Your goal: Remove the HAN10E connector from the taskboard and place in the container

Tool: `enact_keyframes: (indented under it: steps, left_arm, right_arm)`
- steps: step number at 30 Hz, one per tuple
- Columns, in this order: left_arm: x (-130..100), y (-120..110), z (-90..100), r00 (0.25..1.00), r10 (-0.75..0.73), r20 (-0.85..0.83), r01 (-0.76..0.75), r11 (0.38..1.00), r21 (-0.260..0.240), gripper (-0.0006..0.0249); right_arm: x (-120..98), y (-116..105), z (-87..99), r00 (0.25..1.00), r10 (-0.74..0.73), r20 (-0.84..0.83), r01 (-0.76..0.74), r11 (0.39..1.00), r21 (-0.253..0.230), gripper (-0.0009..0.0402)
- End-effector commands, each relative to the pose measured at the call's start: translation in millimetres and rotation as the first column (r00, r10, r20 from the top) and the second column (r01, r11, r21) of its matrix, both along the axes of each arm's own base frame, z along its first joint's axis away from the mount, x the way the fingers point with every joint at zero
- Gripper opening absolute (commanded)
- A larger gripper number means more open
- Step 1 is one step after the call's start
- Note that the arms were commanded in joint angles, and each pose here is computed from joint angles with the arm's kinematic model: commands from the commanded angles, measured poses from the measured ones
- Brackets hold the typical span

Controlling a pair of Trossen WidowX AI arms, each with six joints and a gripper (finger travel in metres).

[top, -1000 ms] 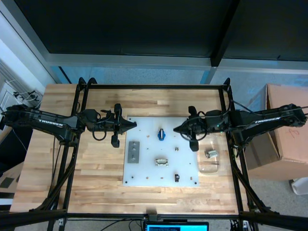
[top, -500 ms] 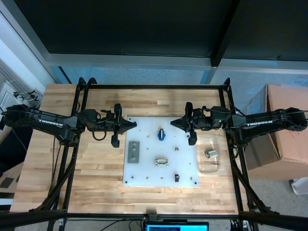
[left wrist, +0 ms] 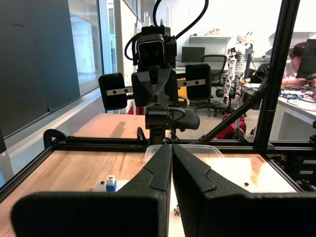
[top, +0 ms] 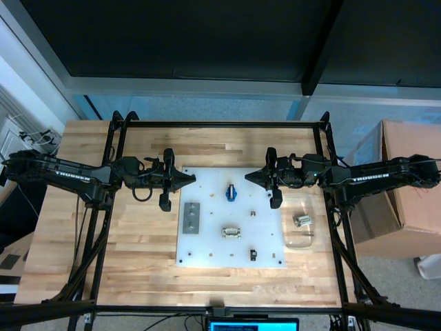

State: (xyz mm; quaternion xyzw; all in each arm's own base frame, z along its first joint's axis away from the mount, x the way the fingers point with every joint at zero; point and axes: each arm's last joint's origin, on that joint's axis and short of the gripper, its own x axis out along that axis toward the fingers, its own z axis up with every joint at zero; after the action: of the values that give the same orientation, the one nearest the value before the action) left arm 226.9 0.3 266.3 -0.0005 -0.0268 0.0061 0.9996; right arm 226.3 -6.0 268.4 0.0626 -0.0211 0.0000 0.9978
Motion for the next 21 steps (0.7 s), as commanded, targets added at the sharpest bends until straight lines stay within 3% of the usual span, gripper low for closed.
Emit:
enact_keyframes:
  steps: [1,21]
  left_arm:
    - [0.1,0.1,0.1,1.0,0.0,0.0,0.0,1.0,0.0,0.0]
    - [0.1,0.1,0.1,1.0,0.0,0.0,0.0,1.0,0.0,0.0]
  right_arm:
    - [0.2,0.2,-0.1,1.0,0.0,-0.002,0.0,1.0,-0.004,0.0]
    - [0.3,0.3,-3.4,0.999,0.001,-0.035,-0.001,1.0,-0.003,0.0]
